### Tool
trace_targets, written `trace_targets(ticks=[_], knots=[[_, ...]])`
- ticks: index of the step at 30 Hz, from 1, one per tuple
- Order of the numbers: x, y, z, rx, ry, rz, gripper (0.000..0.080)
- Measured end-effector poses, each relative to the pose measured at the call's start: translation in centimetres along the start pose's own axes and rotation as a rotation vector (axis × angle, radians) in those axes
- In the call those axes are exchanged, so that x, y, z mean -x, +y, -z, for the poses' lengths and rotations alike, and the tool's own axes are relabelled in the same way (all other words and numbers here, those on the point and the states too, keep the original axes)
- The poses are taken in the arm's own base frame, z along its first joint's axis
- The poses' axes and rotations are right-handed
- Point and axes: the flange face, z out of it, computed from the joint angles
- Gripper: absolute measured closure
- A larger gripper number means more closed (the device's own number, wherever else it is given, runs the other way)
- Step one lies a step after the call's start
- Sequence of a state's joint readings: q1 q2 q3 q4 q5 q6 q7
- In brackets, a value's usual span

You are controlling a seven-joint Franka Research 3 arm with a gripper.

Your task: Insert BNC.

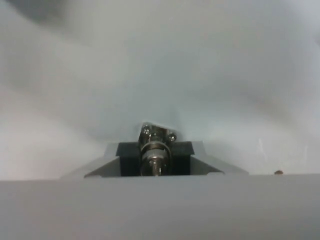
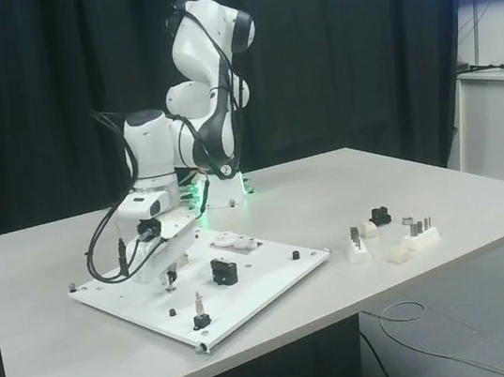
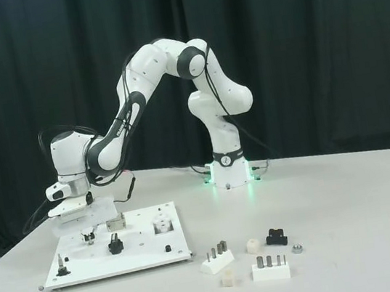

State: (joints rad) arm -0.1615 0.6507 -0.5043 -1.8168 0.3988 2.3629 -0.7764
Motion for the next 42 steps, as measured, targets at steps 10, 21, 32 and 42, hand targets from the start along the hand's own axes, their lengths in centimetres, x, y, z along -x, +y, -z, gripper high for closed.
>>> trace_targets(ticks=[10, 21, 32, 42], knots=[[-0.04, -0.03, 0.01, 0.004, -0.003, 0.081, 0.0682], [-0.20, -0.24, 0.00, 0.016, -0.014, 0.166, 0.0682], [-0.38, -0.47, -0.01, 0.030, -0.028, 0.260, 0.0682], [-0.52, -0.65, -0.01, 0.040, -0.038, 0.358, 0.0682]])
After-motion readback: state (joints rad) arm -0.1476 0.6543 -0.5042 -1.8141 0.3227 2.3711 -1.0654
